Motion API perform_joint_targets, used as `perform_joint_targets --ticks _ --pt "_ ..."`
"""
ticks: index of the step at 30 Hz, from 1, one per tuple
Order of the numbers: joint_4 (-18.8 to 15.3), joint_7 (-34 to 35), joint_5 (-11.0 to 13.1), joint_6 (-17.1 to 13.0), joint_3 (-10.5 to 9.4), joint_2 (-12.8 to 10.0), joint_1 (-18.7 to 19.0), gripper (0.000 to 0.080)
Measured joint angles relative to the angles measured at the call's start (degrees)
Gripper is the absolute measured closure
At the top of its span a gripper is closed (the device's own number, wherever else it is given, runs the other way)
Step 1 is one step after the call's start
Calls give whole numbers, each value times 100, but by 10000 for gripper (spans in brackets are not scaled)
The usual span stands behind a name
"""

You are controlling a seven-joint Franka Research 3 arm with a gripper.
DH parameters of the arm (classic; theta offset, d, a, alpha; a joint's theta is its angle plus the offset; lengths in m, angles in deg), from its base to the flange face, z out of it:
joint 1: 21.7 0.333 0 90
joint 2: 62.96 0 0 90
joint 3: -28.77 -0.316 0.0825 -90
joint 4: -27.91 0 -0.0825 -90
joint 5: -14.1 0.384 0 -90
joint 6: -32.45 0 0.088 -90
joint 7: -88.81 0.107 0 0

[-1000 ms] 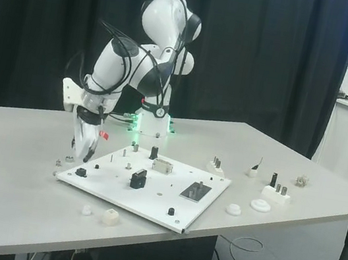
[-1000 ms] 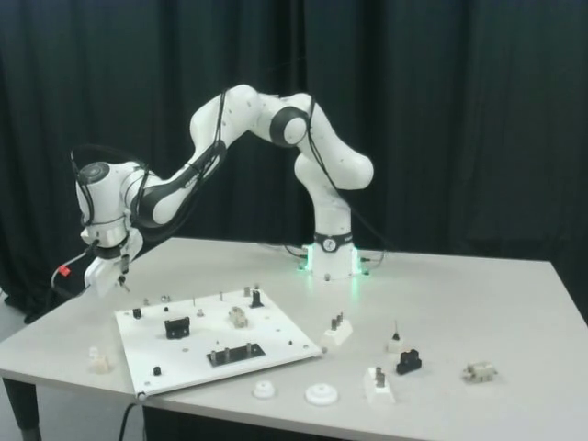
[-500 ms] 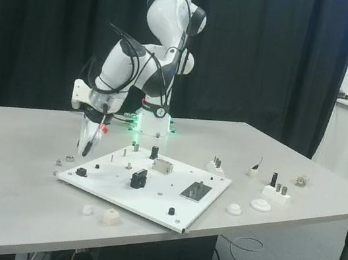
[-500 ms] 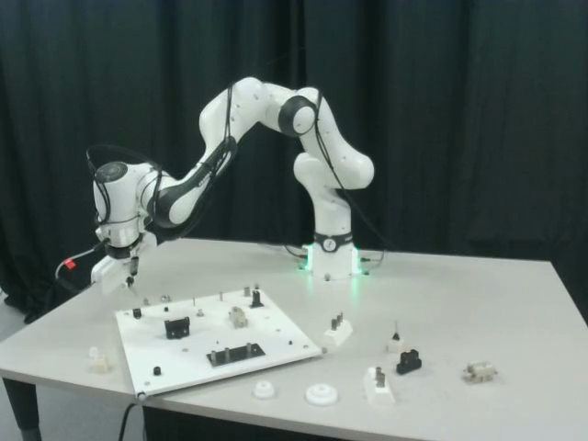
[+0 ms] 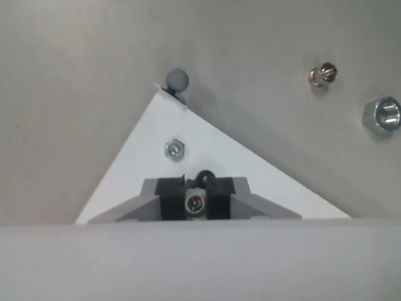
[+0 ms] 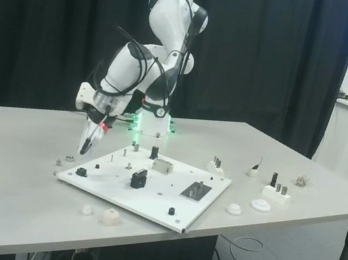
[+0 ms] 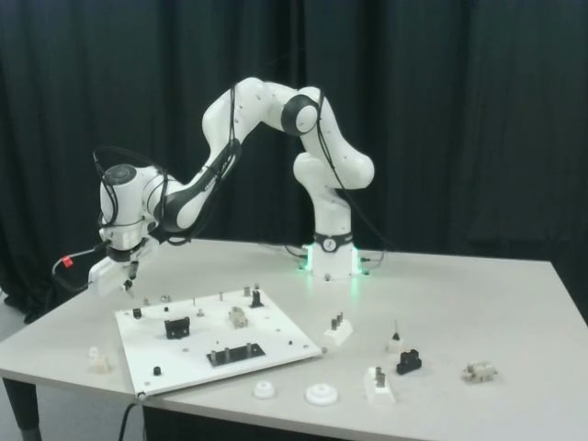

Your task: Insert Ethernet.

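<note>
The gripper (image 5: pixel 195 202) is pinching a small Ethernet plug (image 5: pixel 195 203) between its black fingertips, hanging over the corner of the white board (image 6: pixel 150 189) near a loose nut (image 5: pixel 383 115) and screw (image 5: pixel 322 74) on the grey table (image 6: pixel 14 163). The plug is looking light and hard, likely slick plastic with a fragile latch, so gripping its flat sides firmly seems wise. The matching socket is probably the small block (image 6: pixel 163 165) mid-board.

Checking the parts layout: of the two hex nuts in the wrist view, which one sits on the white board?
The smaller hex nut, near the white board corner; the larger hex nut lies on the grey table.
</note>
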Motion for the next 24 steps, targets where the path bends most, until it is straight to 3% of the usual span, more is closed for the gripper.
perform_joint_targets --ticks 24 --pt "-6 986 4 -195 80 -138 56 737"
